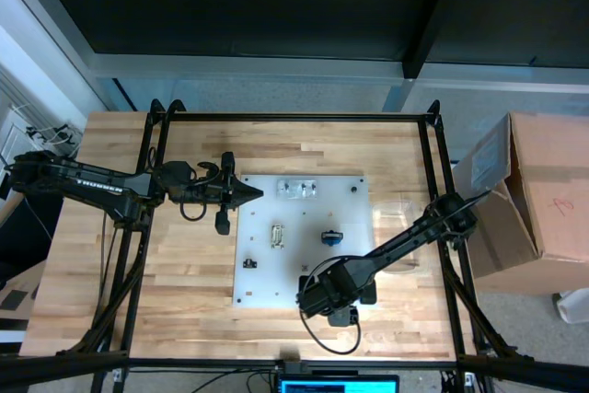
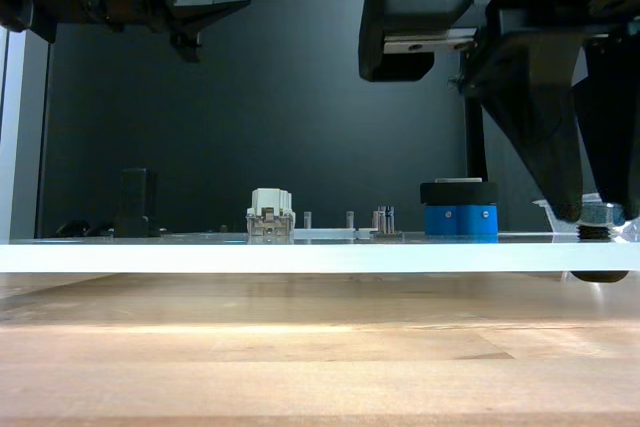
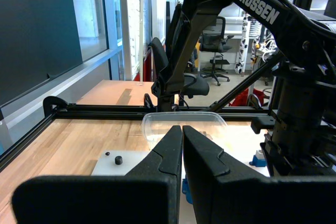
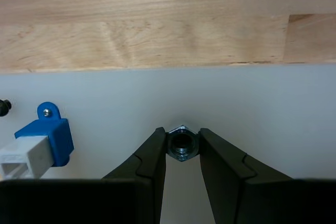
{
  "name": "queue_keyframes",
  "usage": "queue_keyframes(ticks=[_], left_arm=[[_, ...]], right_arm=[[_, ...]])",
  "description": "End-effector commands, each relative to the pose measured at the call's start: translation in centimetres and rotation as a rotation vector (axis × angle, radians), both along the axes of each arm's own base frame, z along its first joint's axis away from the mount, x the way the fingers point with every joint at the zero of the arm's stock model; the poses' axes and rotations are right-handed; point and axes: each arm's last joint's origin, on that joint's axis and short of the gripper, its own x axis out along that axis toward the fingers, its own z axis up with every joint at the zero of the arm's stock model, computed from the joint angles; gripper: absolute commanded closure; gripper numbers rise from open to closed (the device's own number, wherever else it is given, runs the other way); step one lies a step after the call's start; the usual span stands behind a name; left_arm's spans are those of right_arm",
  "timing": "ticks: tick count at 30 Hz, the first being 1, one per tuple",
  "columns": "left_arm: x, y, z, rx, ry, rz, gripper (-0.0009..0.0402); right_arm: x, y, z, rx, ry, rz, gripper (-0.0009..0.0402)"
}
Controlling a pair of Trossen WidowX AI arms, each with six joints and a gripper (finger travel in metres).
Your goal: Pick the M12 nut and place it on its threads and fasten
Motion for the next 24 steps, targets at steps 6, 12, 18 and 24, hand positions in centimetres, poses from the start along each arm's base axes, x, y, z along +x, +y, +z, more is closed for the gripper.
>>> queue_keyframes(ticks=[6, 12, 18, 24], left_arm=[[0.01, 0.00, -0.01, 0.000, 0.000, 0.000, 0.0393], [0.01, 0.01, -0.01, 0.000, 0.000, 0.000, 0.0393], [0.01, 0.00, -0.01, 0.000, 0.000, 0.000, 0.0393], [0.01, 0.00, -0.01, 0.000, 0.000, 0.000, 0.0393]], right_arm=[[0.23, 0.13, -0.68, -0.001, 0.003, -0.001, 0.0380], [0.28, 0.08, -0.72, -0.001, 0.004, -0.034, 0.0380], [0.29, 0.07, -0.70, 0.002, 0.006, -0.092, 0.0380], [0.43, -0.05, -0.57, 0.015, 0.003, -0.260, 0.0380]])
